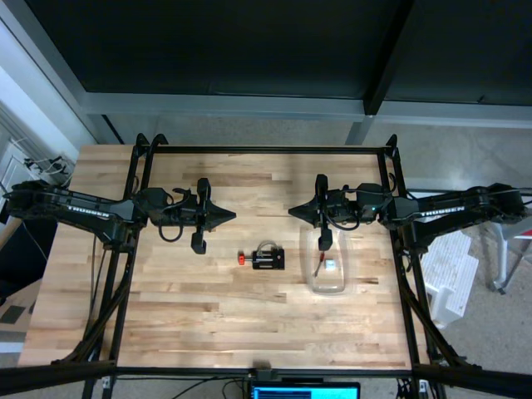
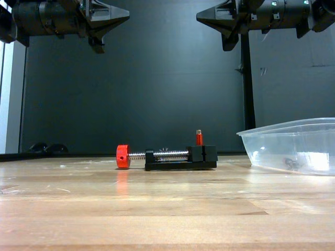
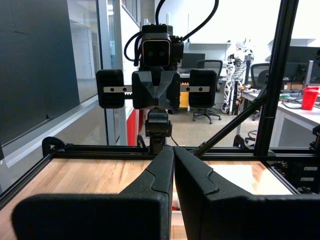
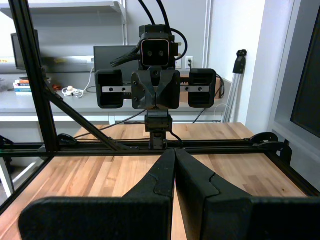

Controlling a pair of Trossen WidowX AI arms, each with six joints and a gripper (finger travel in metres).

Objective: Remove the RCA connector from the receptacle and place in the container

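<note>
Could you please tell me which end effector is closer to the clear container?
Right. The right end effector hangs raised near the far end of the container; the left end effector, also raised, hangs farther off, beyond the receptacle.

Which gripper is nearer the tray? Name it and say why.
The right gripper, shut and raised close by the tray's far end. The left gripper, also shut and raised, hangs farther off, on the other side of the black block.

Even overhead light, faint shadows, soft glare on the container [image 2: 293, 142], near tabletop [image 2: 167, 222] slightly blurred.
</note>
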